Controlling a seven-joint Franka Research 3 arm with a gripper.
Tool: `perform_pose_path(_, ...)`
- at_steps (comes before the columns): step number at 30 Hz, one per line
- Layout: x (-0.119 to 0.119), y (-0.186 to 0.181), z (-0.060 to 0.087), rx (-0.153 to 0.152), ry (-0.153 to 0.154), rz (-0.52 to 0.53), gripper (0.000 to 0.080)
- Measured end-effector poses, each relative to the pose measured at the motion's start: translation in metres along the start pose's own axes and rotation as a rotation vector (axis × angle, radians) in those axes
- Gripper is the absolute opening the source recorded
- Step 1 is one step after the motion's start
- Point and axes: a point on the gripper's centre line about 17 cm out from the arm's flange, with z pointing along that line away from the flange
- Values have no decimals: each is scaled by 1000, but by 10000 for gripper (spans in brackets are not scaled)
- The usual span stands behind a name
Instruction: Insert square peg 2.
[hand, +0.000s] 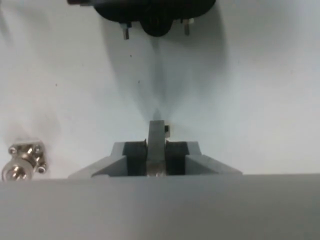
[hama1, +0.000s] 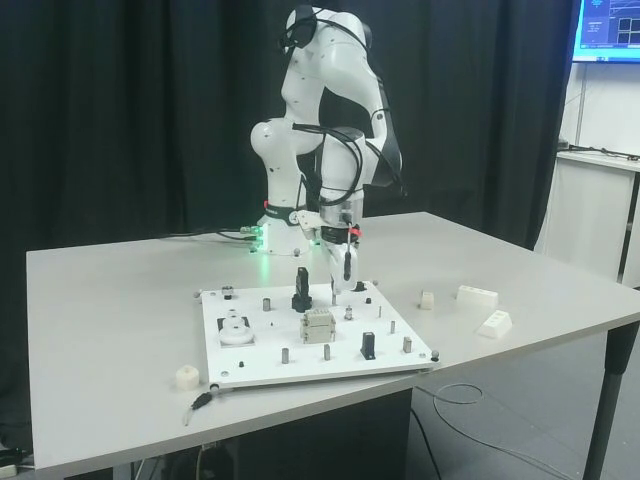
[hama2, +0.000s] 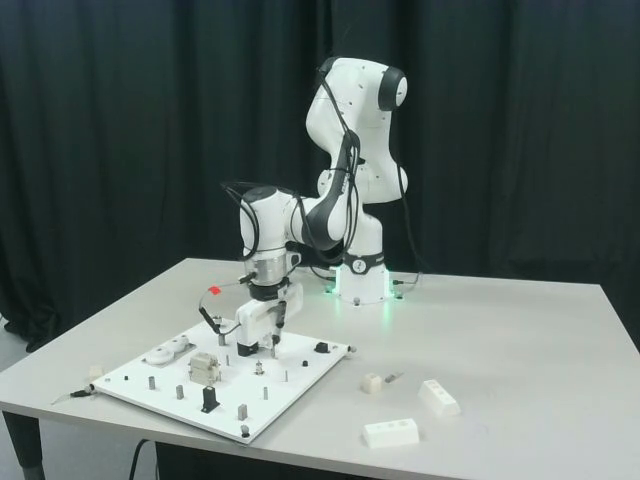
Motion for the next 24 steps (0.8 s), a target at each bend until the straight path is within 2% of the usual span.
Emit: perform_pose_path(24, -4, 3, 5, -8, 4, -8, 75)
